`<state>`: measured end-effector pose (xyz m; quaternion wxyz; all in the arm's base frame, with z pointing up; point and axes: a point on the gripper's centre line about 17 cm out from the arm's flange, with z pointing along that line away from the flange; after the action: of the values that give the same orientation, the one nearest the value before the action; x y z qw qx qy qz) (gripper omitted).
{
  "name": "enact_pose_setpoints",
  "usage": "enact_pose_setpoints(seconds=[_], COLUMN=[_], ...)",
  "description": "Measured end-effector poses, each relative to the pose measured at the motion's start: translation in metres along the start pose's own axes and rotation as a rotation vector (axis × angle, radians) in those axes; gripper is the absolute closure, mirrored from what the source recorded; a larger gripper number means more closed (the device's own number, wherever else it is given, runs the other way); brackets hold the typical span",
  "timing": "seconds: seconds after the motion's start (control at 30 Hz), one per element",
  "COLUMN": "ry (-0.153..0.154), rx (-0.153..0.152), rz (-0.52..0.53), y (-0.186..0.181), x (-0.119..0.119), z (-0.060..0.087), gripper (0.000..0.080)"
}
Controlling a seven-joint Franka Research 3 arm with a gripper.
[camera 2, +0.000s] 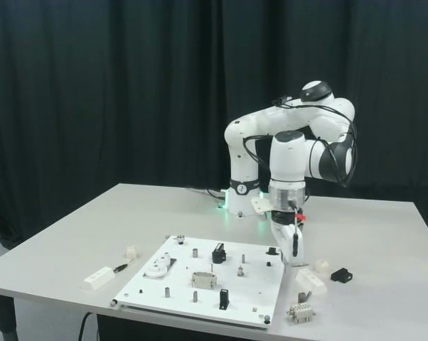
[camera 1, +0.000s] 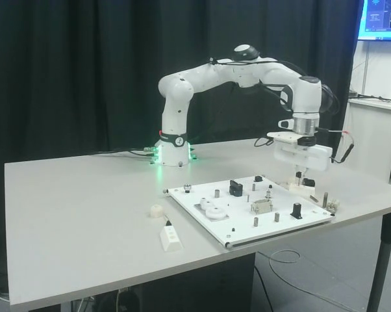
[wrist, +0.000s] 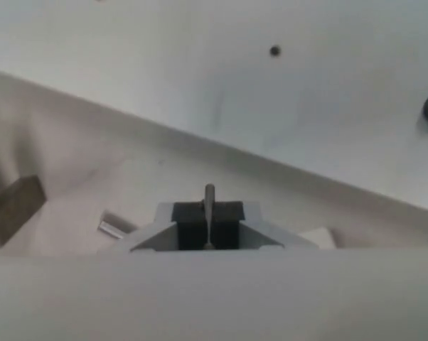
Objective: Place round peg 1.
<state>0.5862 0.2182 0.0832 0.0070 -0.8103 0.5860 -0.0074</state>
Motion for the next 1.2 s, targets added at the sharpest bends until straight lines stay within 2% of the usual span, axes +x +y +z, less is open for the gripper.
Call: enact_pose_setpoints(seconds=[0.23,0.43,0.47,0.73,0.77,0.93,0.97,1.2], ry=[0.007,0.025,0.028,0.032,0.032,0.031,0.031,0.03], rx=[0.009,0.01,0.01,0.009,0.01,0.01,0.011,0.012], rz=[-0.021,-0.038,-0.041,-0.045,-0.043,-0.034,-0.033,-0.019], y=[-0.008,-0.011,-0.011,-0.013,-0.013,-0.014,-0.015,-0.016], x=[-0.01,-0.013,-0.014,-0.018,-0.019,-0.021,-0.021,-0.026], z=[0.004,0.008,0.009,0.011,0.011,0.011,0.011,0.011], gripper=[0.0787,0.0787,0.071,0.071,0.0126,0.0126,0.0029,0.0029])
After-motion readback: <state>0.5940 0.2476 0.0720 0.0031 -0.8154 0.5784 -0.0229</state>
